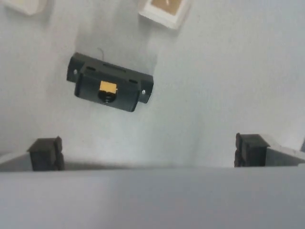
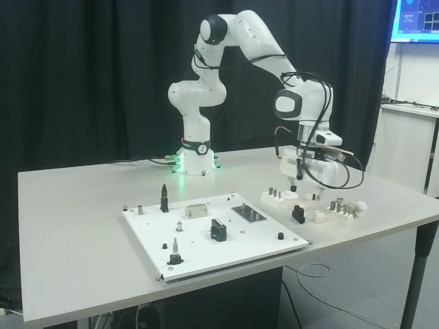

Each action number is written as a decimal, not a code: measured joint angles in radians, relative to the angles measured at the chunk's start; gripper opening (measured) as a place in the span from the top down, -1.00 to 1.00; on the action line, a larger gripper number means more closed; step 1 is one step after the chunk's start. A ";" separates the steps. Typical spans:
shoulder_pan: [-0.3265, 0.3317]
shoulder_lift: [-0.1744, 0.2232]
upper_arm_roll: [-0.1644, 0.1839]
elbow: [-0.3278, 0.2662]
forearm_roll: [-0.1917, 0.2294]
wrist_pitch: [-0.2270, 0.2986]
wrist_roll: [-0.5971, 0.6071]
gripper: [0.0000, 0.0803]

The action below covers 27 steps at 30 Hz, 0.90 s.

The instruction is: Pick D-SUB.

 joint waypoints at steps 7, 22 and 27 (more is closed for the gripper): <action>-0.007 0.005 0.000 0.000 0.001 0.008 0.172 -0.99; -0.017 0.009 0.000 -0.024 0.039 0.066 0.583 -0.99; -0.018 0.009 0.000 -0.035 0.055 0.083 0.640 -0.99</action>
